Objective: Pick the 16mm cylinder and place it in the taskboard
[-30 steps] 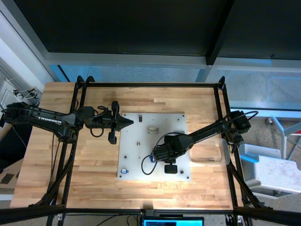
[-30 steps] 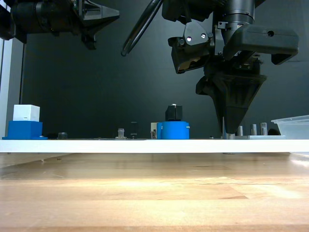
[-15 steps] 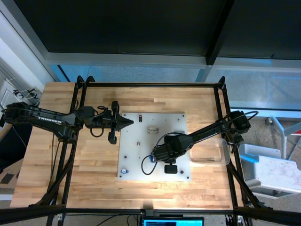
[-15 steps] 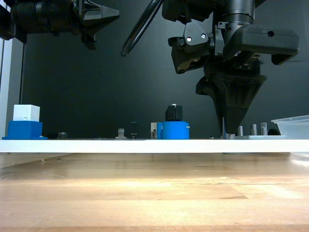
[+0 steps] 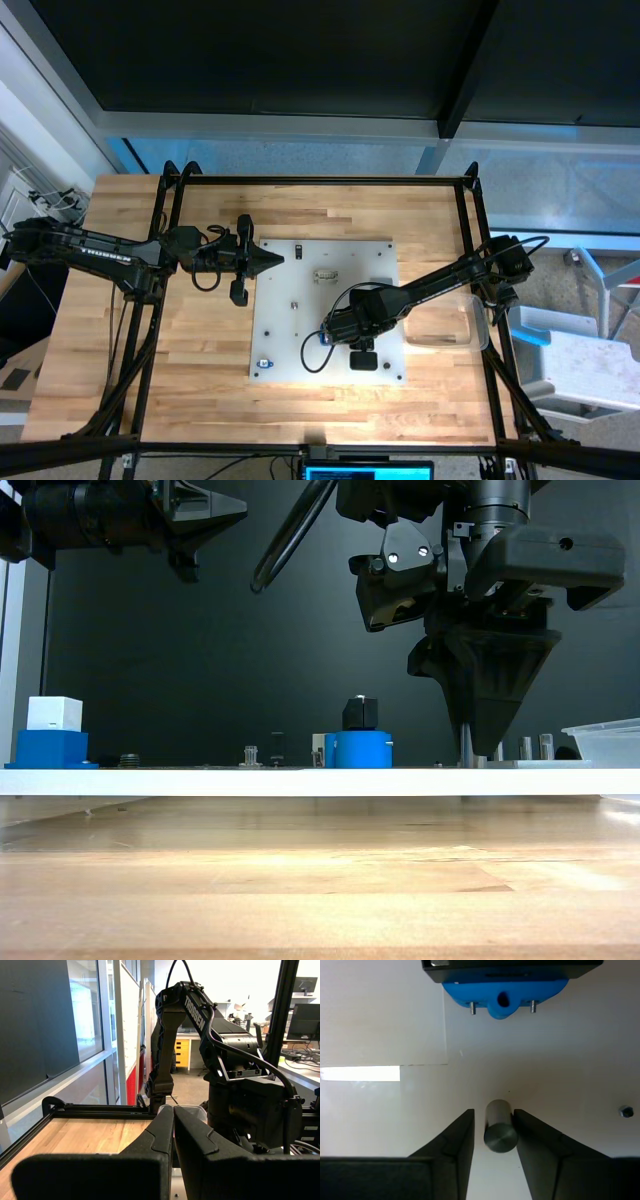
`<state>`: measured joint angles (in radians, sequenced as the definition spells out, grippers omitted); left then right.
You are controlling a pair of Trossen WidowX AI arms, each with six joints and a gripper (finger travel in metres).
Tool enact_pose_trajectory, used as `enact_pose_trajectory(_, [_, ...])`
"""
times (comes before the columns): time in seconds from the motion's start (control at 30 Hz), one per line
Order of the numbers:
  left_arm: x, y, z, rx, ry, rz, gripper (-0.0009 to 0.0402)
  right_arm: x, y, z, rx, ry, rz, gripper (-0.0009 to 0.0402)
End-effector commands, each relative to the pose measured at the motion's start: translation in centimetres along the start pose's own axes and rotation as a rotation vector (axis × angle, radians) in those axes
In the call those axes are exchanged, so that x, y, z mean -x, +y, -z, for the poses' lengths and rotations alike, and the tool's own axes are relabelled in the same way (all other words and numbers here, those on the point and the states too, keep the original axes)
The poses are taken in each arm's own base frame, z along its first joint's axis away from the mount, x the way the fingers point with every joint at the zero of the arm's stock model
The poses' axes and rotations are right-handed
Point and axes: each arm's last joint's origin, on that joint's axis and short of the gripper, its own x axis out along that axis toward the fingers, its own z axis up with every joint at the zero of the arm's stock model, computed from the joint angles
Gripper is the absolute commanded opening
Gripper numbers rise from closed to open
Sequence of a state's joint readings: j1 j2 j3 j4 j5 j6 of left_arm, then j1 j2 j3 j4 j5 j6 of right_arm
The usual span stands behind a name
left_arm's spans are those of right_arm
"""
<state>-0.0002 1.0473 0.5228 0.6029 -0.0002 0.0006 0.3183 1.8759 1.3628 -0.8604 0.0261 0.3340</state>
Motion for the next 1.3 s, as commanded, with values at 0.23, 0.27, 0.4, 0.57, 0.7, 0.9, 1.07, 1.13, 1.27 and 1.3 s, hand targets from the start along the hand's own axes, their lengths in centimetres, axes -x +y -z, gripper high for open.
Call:
enact_pose_trajectory(0.23, [0.0,0.0,0.0,0.000,0.000,0.000,0.0000,0.1,0.0,0.0,0.003,-0.006,0.006,0.0154])
enact_pose_trajectory(0.27, [0.0,0.0,0.0,0.000,0.000,0.000,0.0000,0.1,0.0,0.0,0.003,-0.006,0.006,0.0155])
enact_pose_trajectory(0.4, [0.0,0.0,0.0,0.000,0.000,0.000,0.0000,0.3,0.0,0.0,0.003,-0.010,0.005,0.0156])
enact_pose_trajectory(0.57, [0.0,0.0,0.0,0.000,0.000,0.000,0.0000,0.8,0.0,0.1,0.003,-0.015,0.004,0.0155])
enact_pose_trajectory(0.7, [0.0,0.0,0.0,0.000,0.000,0.000,0.0000,1.3,-0.1,0.2,0.003,-0.023,0.002,0.0155])
enact_pose_trajectory(0.9, [0.0,0.0,0.0,0.000,0.000,0.000,0.0000,2.4,-0.3,0.6,0.003,-0.027,0.010,0.0155])
enact_pose_trajectory(1.07, [0.0,0.0,0.0,0.000,0.000,0.000,0.0000,3.4,-0.6,1.0,0.002,-0.038,0.046,0.0155])
enact_pose_trajectory(1.13, [0.0,0.0,0.0,0.000,0.000,0.000,0.0000,3.8,-0.6,1.0,0.001,-0.049,0.043,0.0155])
enact_pose_trajectory(1.27, [0.0,0.0,0.0,0.000,0.000,0.000,0.0000,4.4,-0.7,1.1,0.000,-0.065,0.037,0.0155])
enact_pose_trajectory(1.3, [0.0,0.0,0.0,0.000,0.000,0.000,0.0000,4.6,-0.7,1.2,0.000,-0.069,0.036,0.0155])
